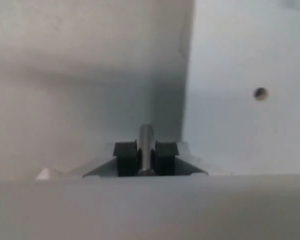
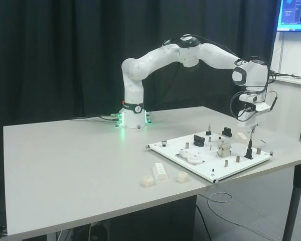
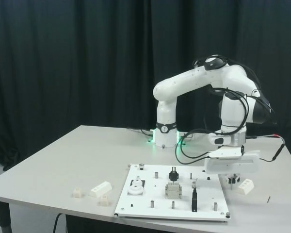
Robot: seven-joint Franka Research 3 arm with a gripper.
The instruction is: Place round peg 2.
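One gripper [image 1: 145,159], fingers clamped on one grey peg [image 1: 145,145], poised above the white board's [image 3: 150,206] far edge. Three white blocks [image 3: 100,189] lie on the table [image 3: 63,165].

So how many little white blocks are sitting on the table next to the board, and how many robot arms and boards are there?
Small white blocks left of the board: 3
White block right of the board: 1
White boards: 1
Robot arms: 1
Total: 6
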